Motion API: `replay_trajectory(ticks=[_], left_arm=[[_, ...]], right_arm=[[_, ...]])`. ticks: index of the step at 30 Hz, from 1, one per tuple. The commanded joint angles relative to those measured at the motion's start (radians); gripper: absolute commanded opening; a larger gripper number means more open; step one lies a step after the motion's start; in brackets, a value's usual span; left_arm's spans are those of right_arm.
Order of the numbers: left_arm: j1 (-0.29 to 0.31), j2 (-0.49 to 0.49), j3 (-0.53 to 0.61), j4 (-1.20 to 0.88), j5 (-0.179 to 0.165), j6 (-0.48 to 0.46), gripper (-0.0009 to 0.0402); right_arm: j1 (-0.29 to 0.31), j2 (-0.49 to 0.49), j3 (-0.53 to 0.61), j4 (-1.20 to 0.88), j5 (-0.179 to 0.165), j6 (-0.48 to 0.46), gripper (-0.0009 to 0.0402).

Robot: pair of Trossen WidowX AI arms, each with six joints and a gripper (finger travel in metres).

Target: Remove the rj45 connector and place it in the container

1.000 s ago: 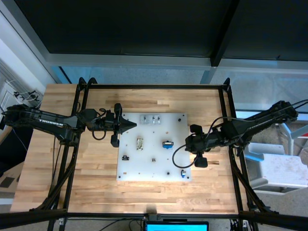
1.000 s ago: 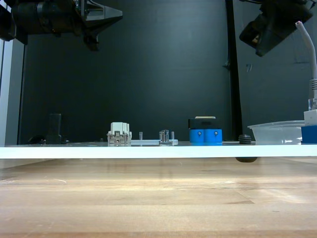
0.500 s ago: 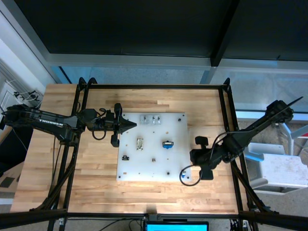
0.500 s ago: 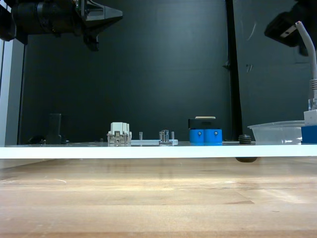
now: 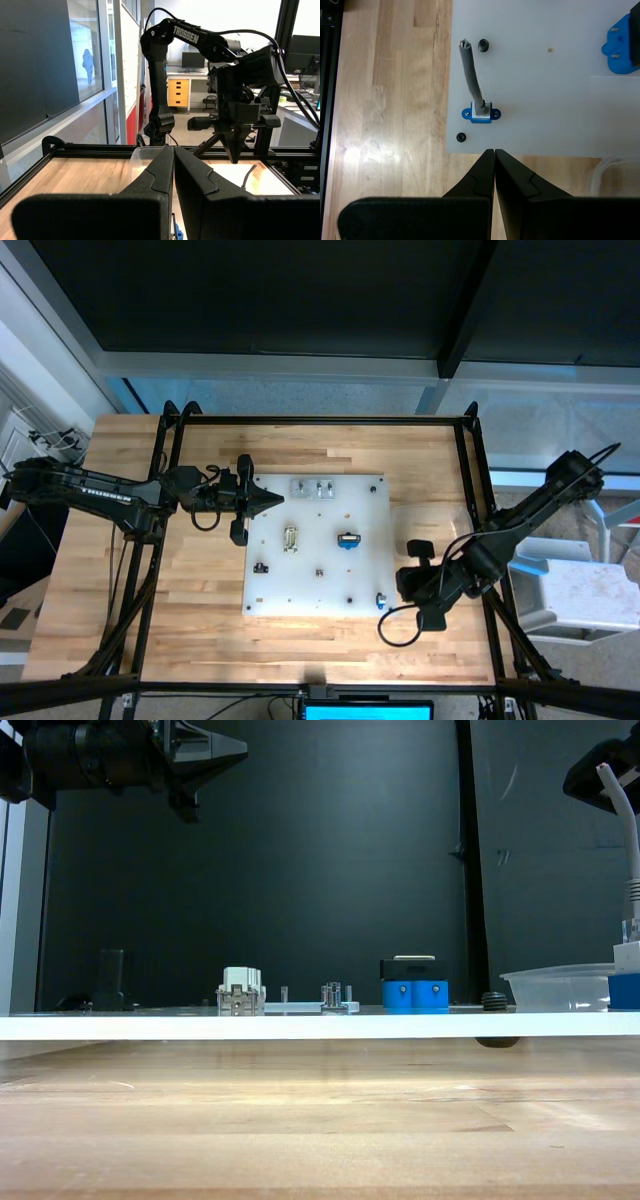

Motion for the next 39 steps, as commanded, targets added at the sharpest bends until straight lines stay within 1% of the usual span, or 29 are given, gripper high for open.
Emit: replay_trajectory(ticks=[1,2,3,6,8,11,15,17,20,23,32,39], left_arm=[[0.0,0.0,0.0,0.0,0.0,0.0,0.0],[0.0,0.0,0.0,0.0,0.0,0.0,0.0],[0.0,0.0,0.0,0.0,0.0,0.0,0.0],[0.0,0.0,0.0,0.0,0.0,0.0,0.0],[0.0,0.0,0.0,0.0,0.0,0.0,0.0],[0.0,0.0,0.0,0.0,0.0,0.0,0.0],[0.0,0.0,0.0,0.0,0.0,0.0,0.0],[0.0,0.0,0.0,0.0,0.0,0.0,0.0],[0.0,0.0,0.0,0.0,0.0,0.0,0.0],[0.0,0.0,0.0,0.0,0.0,0.0,0.0],[0.0,0.0,0.0,0.0,0.0,0.0,0.0],[0.0,0.0,0.0,0.0,0.0,0.0,0.0]], right_arm=[[0.001,0.018,0.009,0.007,0.011,0.003,0.0],[0.001,0.02,0.014,0.008,0.031,0.004,0.0],[0.0,0.027,0.019,0.009,0.042,0.003,0.0],[-0.001,0.046,0.041,0.006,0.042,-0.003,0.0015],[-0.002,0.058,0.054,0.004,0.041,-0.005,0.0041],[-0.003,0.072,0.063,0.006,0.026,-0.004,0.0095],[-0.01,0.085,0.064,0.011,0.026,0.002,0.0165],[-0.012,0.092,0.064,0.013,0.026,0.003,0.0192],[-0.014,0.099,0.064,0.019,0.025,0.003,0.0217],[-0.016,0.109,0.064,0.033,0.026,0.003,0.0226],[-0.036,0.153,0.061,0.063,0.025,-0.006,0.0215],[-0.043,0.184,0.056,0.081,0.025,-0.008,0.0221]])
